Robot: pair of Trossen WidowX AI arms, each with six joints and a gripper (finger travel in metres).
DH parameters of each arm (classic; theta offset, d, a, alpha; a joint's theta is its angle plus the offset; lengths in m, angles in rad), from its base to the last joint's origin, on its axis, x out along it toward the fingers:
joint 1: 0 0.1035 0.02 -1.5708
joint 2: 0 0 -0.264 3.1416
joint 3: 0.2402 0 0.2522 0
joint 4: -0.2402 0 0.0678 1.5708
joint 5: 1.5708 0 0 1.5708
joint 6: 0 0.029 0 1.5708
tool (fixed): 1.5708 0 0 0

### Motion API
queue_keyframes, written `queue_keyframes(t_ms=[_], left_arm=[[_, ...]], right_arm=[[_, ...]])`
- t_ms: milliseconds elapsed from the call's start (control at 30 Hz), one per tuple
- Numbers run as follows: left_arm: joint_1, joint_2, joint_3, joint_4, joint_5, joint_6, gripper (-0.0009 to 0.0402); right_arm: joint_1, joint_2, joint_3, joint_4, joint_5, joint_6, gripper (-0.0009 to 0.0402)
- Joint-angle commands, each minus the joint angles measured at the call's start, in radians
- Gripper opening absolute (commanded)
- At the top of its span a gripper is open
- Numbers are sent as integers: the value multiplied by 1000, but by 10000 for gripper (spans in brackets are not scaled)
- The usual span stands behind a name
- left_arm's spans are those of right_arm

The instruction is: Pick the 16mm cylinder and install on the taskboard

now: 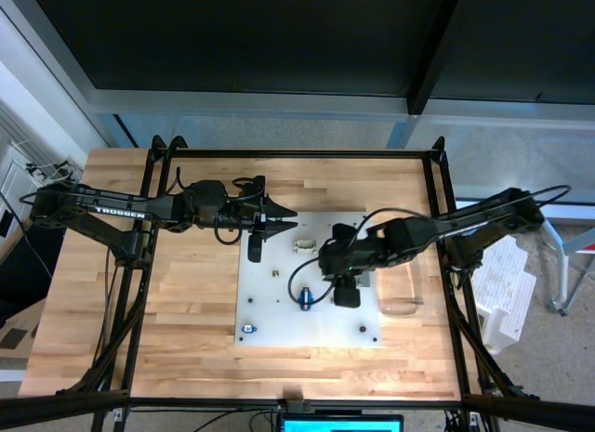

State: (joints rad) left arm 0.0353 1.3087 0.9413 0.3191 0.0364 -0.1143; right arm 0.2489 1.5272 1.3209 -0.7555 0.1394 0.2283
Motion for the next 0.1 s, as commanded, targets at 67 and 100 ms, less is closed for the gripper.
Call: queue_keyframes(t_ms=[67,100], left_arm=[[0,0,0,0,0,0,97],[0,0,0,0,0,0,97]], right_arm=[[-28,-98,-90,148,-1,-39,154],[-37,-124,-112,185,-1,-51,152]])
